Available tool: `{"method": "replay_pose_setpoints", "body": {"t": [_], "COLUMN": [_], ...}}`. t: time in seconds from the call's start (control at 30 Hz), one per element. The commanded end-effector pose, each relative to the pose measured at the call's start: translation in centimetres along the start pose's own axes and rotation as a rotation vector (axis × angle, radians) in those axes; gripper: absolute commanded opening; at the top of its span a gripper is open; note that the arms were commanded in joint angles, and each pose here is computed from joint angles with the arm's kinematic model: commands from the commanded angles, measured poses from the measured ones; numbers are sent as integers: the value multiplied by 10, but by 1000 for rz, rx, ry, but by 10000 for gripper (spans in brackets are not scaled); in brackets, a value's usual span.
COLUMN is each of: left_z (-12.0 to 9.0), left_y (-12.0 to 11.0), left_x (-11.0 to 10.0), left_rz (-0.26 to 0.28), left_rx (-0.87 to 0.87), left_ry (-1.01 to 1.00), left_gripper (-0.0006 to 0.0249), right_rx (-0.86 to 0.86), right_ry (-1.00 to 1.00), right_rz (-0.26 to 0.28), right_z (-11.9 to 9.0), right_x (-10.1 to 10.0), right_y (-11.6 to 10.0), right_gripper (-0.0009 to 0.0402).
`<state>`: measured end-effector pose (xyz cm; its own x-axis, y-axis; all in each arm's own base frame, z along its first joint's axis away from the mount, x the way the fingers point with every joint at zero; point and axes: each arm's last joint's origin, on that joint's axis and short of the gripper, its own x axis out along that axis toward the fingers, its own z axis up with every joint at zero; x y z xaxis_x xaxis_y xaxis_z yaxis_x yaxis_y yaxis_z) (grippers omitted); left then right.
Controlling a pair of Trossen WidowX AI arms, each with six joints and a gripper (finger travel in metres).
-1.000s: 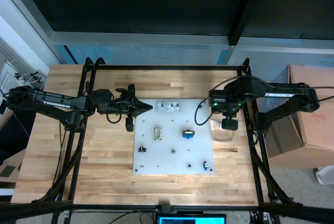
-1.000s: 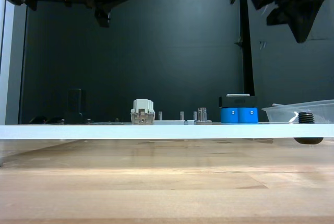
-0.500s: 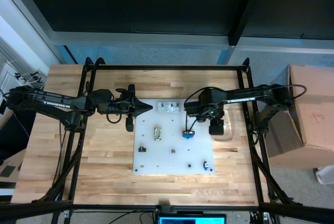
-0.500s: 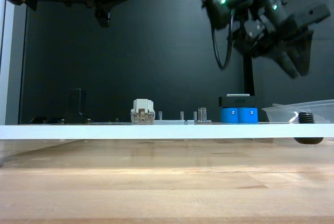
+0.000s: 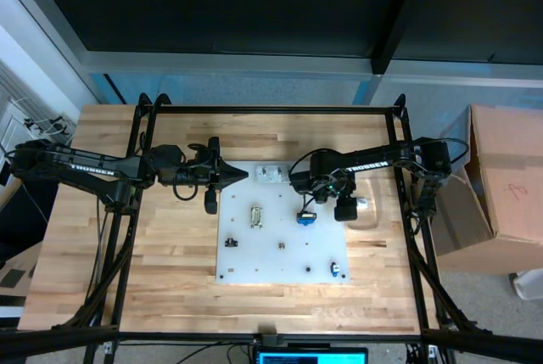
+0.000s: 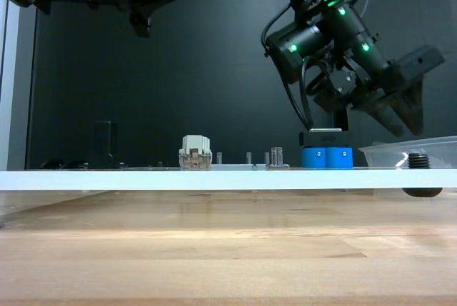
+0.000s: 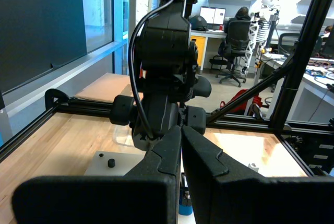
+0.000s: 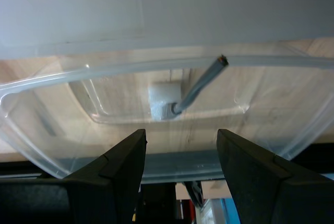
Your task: Pick the RJ45 connector and install on the taskboard
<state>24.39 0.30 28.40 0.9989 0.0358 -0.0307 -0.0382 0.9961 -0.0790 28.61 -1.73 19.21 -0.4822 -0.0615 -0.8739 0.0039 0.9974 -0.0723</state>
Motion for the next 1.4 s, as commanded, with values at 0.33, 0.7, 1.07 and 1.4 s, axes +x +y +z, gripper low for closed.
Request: {"method": "replay_pose_setpoints", "body": {"t": [0.33,0.7,1.07,1.4], "left_z": [0,0,0,0], "left_y": [0,0,0,0], "left_x": [0,0,0,0], "left_rz": [0,0,0,0], "left_rx": [0,0,0,0], "left_ry": [0,0,0,0], "left_gripper": [1,1,1,1], "right_rx": [-19,-32,-47,-44], "right_ry": [13,26,13,-4], "right_rz": [7,11,14,19], "right_z": [2,2,4,5], "right_x": [25,41,43,44], "right_y": [1,3,1,0], "right_gripper": [189,188,155,68]}}
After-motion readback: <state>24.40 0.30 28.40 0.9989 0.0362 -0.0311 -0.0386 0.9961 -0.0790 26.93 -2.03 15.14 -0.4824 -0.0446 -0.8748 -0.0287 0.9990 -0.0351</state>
